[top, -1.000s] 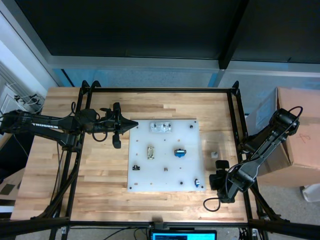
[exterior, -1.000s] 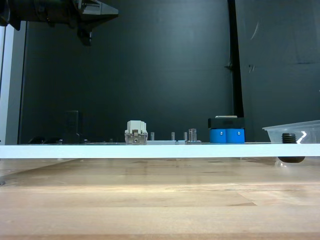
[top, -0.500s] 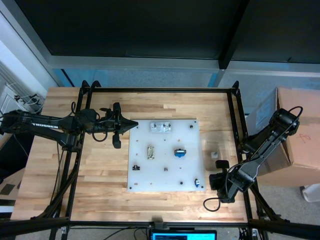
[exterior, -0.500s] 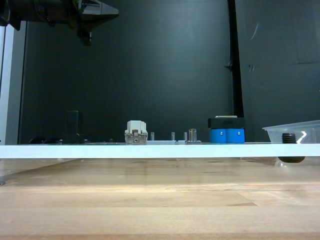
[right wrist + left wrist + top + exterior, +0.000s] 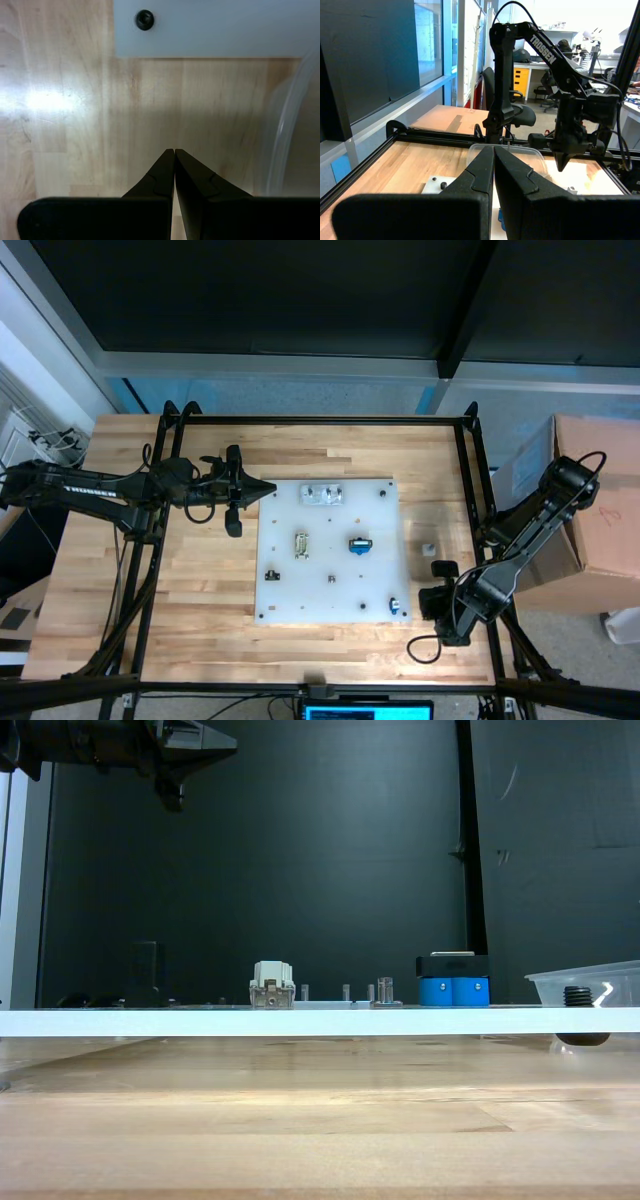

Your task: Pick the RJ45 connector and install on the taskboard

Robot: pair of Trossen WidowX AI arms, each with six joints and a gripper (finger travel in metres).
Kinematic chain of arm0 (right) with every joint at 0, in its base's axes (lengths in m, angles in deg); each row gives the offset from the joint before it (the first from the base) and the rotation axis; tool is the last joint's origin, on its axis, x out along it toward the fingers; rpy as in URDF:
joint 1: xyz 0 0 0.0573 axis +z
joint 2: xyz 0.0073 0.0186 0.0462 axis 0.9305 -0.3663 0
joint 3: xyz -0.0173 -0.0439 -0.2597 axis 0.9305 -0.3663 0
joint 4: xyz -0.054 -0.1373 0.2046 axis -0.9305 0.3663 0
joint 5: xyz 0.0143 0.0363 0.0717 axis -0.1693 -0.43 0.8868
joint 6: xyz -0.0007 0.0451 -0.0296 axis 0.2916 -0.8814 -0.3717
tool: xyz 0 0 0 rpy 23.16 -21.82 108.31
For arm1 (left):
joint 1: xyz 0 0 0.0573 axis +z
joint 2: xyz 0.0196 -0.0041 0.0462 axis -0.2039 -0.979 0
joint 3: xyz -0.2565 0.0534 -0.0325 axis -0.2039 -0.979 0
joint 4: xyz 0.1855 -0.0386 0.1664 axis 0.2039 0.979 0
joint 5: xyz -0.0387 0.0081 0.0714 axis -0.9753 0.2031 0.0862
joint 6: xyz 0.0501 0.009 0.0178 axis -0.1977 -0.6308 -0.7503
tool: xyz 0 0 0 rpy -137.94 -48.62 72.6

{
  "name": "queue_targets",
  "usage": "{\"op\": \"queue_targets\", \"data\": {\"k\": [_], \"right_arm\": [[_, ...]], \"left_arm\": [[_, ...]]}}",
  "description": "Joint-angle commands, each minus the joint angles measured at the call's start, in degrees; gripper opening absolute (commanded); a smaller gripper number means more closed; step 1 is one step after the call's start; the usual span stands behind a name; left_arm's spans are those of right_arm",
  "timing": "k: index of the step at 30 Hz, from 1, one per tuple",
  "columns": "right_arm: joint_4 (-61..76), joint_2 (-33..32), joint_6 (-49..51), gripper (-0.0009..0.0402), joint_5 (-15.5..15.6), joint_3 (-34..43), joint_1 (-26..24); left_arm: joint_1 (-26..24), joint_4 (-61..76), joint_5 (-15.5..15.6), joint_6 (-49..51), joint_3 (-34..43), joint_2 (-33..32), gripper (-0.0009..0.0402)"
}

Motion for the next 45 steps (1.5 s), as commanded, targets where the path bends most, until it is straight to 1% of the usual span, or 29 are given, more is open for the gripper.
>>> {"op": "queue_targets", "data": {"k": [1, 5, 15, 19, 23, 26, 37, 39, 42, 45], "right_arm": [[1.33, 3.54, -0.04, 0.0, 0.87, 0.31, -0.15], [3.91, 9.09, -0.52, 0.0, 0.79, 0.33, -0.59], [17.11, 22.01, -3.26, 0.0, 0.76, 0.48, -0.92], [25.81, 25.38, -3.52, 0.0, 0.61, 3.23, -1.09], [32.63, 27.32, -3.54, 0.0, -0.44, 6.99, -1.42], [34.51, 28.65, -3.98, 0.0, -1.29, 8.57, -1.57], [35.6, 29.29, -3.85, 0.0, -1.29, 8.7, -2.08], [36.85, 29.29, -2.71, 0.0, -1.25, 8.7, -3.48], [37.92, 29.77, 1.05, 0.0, -1.01, 8.7, -6.84], [37.88, 30.6, 6.29, 0.0, -1.29, 8.7, -11.78]], "left_arm": [[0.0, 0.0, 0.0, 0.0, 0.0, 0.0, 0.0], [0.02, 0.0, 0.0, 0.0, 0.0, 0.0, 0.0], [0.02, 0.0, 0.0, 0.0, 0.0, 0.0, 0.0], [0.0, 0.0, 0.0, 0.0, 0.0, 0.0, 0.0], [0.02, 0.0, 0.0, 0.0, 0.0, 0.0, 0.0], [0.0, 0.0, 0.0, 0.0, 0.0, 0.0, 0.0], [0.02, 0.0, 0.0, 0.0, 0.0, 0.0, 0.0], [0.0, 0.0, 0.0, 0.0, 0.0, 0.0, 0.0], [0.02, -0.02, 0.0, 0.0, 0.0, 0.0, 0.0], [0.02, 0.0, 0.0, 0.0, 0.0, 0.0, 0.0]]}}
